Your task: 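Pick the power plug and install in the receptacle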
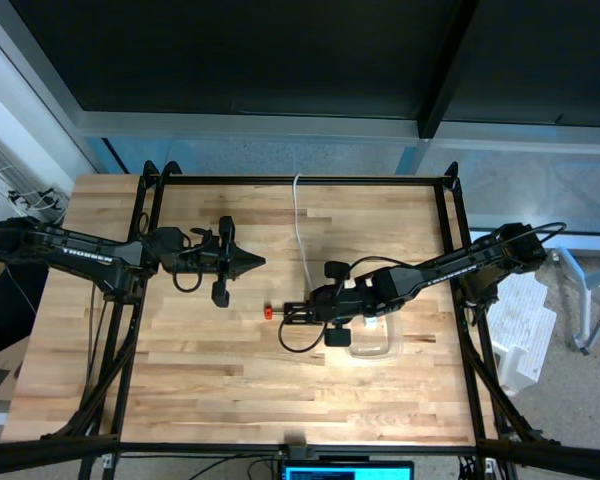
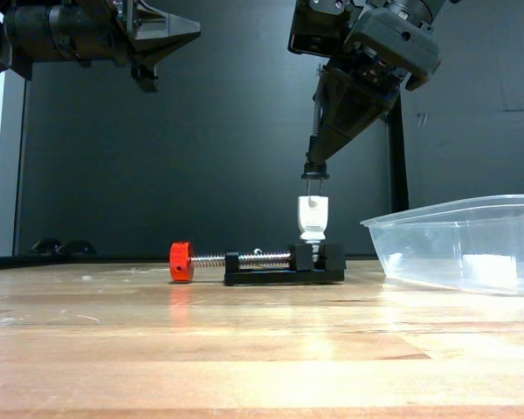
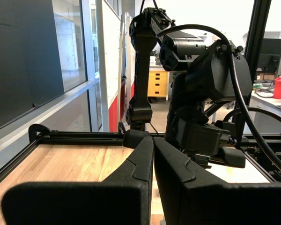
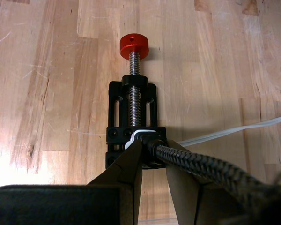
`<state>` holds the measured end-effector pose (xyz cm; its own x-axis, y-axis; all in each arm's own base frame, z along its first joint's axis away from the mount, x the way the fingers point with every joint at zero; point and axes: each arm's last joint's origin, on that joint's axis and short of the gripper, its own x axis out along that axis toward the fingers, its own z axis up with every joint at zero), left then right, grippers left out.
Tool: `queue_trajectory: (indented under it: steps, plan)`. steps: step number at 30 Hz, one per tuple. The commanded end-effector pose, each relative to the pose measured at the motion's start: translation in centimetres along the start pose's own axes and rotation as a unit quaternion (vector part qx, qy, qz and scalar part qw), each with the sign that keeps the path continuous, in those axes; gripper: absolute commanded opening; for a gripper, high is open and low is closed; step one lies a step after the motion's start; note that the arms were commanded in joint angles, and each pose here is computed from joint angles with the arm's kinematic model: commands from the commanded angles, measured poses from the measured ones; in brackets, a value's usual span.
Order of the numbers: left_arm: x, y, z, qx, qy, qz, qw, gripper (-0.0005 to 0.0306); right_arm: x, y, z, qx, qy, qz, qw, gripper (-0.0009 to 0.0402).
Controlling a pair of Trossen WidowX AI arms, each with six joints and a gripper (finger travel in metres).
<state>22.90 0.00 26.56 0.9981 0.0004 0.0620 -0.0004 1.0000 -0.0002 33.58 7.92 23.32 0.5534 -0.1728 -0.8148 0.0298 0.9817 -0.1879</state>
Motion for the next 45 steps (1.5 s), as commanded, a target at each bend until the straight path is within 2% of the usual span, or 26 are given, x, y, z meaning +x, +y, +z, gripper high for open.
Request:
queue_trajectory:
  steps: [1,24,45]
  plan:
    - [0.0,0.0,0.0,0.000,0.000,0.000,1.000,0.0000,0.0,0.0,-0.1,0.000,0.001,0.000,1.000,0.0000]
    - [0.0,0.0,0.0,0.000,0.000,0.000,1.000,0.0000,0.2,0.1,-0.1,0.000,-0.004,0.001,1.000,0.0000]
    - [0.0,0.0,0.0,0.000,0.000,0.000,1.000,0.0000,1.2,0.3,-0.8,-0.002,0.001,0.000,1.000,0.0000]
